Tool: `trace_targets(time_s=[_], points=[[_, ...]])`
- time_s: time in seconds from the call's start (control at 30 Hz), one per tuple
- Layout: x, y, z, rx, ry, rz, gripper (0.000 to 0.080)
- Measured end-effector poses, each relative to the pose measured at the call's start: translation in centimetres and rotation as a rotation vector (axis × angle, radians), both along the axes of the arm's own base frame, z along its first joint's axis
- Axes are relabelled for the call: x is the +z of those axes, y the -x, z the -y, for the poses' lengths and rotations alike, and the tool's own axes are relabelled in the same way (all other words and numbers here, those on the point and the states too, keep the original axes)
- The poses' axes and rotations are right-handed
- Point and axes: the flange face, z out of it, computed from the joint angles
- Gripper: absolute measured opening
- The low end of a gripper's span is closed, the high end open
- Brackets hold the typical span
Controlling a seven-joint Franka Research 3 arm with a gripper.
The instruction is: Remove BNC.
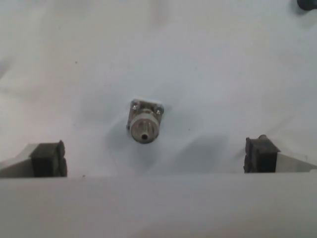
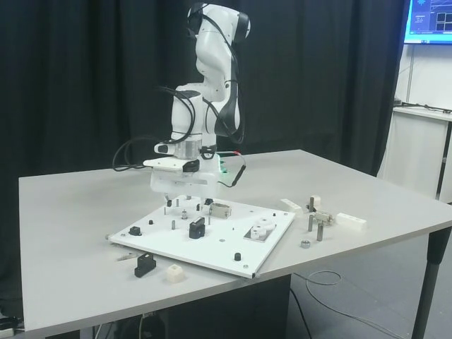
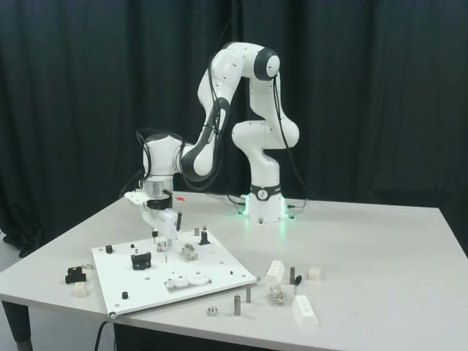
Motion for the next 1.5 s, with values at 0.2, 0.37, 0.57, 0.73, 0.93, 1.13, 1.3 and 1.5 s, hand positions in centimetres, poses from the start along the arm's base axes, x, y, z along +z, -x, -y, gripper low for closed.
trace_targets(time_s=[0.2,0.37,0.57,0.73,0.93,1.13,1.3,1.5], points=[[0.0,0.0,0.0,-0.004,-0.003,0.001,0.0800],[-0.1,0.0,0.0,-0.013,-0.007,0.004,0.0800],[-0.4,-0.2,-0.1,-0.016,-0.013,0.004,0.0800],[-1.0,-0.4,-0.2,-0.019,-0.019,0.005,0.0800],[-1.7,-0.7,-0.2,-0.016,-0.023,0.006,0.0800],[-2.2,-1.0,-0.1,0.000,-0.018,0.002,0.0800],[-2.5,-1.1,-0.2,0.029,-0.016,-0.004,0.0800],[-2.5,-1.1,-0.2,0.038,-0.018,-0.006,0.0538]])
